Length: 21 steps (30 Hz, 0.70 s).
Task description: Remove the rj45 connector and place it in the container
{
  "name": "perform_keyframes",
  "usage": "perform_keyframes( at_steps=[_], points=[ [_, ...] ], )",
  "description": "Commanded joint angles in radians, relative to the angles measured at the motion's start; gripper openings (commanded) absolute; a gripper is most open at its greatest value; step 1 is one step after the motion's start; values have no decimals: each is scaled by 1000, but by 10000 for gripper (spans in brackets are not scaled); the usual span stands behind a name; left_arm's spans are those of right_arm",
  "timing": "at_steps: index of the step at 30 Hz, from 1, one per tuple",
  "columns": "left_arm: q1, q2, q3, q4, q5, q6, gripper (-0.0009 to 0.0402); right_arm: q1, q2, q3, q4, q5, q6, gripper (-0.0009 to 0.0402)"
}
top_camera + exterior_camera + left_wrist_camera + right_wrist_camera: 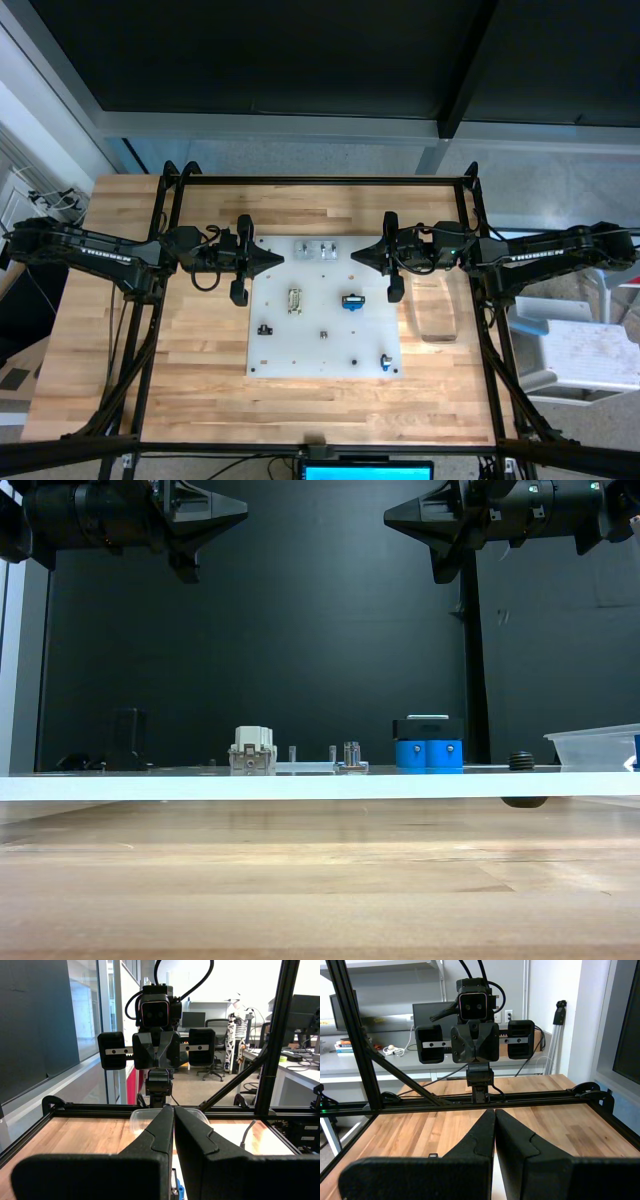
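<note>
The rj45 connector (385, 361), a tiny black plug with a blue bit, sits at the near right corner of the white board (300, 355). The clear container (437, 310) rests on the wood just right of the board and also shows at the edge of the low view (595, 745). My left gripper (280, 258) hovers high over the board's far left corner, fingers pressed together, as the left wrist view (174, 1110) shows. My right gripper (355, 257) hangs over the far right part, also shut and holding nothing (494, 1112). The two tips face each other, well above the parts (243, 518) (388, 518).
On the board stand a beige rectangular connector (293, 302), a larger blue block connector (352, 301), two metal posts (318, 249) at the far edge and several small black pieces. A black frame (320, 180) rings the wooden table. A screen (367, 470) sits at the near edge.
</note>
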Motion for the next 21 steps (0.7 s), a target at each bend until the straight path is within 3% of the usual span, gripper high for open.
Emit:
perform_keyframes(
  at_steps=[1,12,15,21],
  points=[
    [0,0,0,0,0,0,1,0,0,0,8,8,9,0],
    [0,0,0,0,0,0,1,0,0,0,3,8,11,0],
    [0,0,0,0,0,0,1,0,0,5,-11,9,49,0],
    [0,0,0,0,0,0,1,2,6,136,-364,9,57,0]
  ],
)
